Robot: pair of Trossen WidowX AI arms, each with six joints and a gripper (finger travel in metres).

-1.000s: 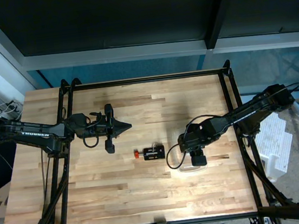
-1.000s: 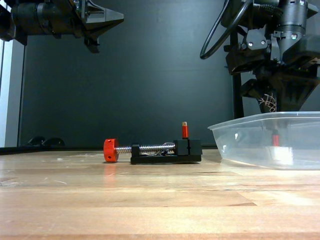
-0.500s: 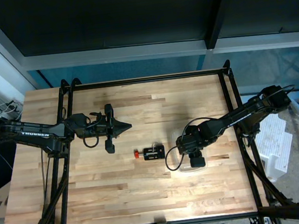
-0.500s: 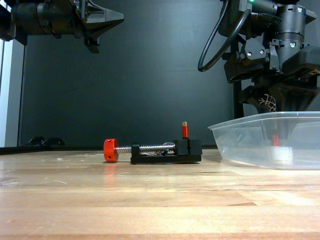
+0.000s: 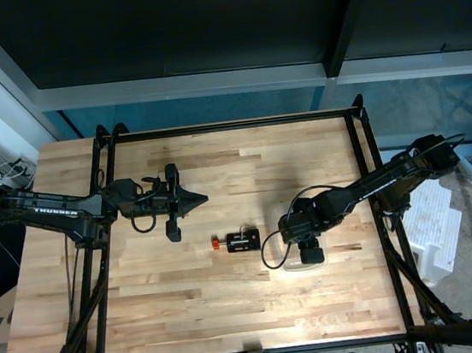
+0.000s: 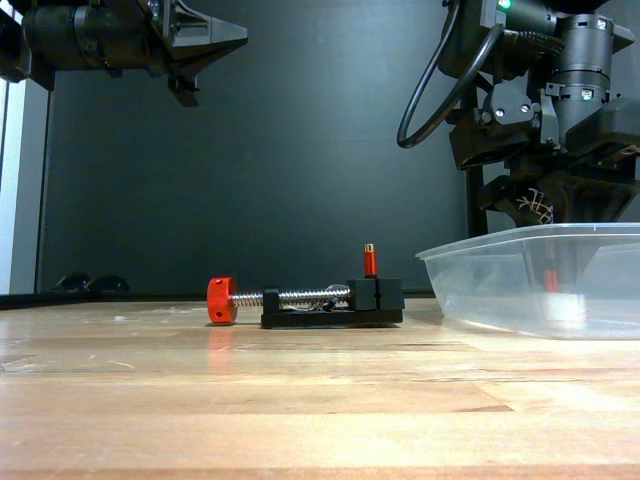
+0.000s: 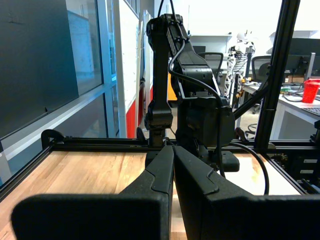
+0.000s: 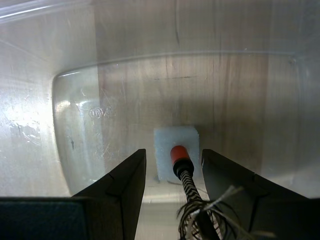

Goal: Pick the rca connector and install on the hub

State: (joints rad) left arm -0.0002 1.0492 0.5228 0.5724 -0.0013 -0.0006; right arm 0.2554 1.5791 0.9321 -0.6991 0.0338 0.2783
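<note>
RCA connector [image 8: 177,154] is what we see in the right wrist view as a red-collared plug on a braided black-and-white cable [image 8: 191,186], its tip resting on a small pale foam pad [image 8: 162,142] on the floor of the clear plastic tray [image 8: 75,125]. In the low view it shows as a small red mark [image 6: 550,278] through the tray wall at the right edge of the frame. We find the right gripper [image 5: 312,251] lowered over that tray, right of centre in the high view. Its jaws are spread, one finger [image 8: 125,175] on each side of the plug, and we see a gap between plug and finger on both sides. We find the hub [image 5: 242,241] near the middle of the wooden table [image 5: 217,161], left of the tray and apart from it. In the low view it lies flat, with a threaded screw and a red knob [image 6: 221,300] at its left end and a short red pin [image 6: 369,260] standing upright on its right block. We see the left gripper [image 5: 196,200] held high above the table in the upper left of the low view, well apart from the hub, with its jaws pressed together and nothing between them.
</note>
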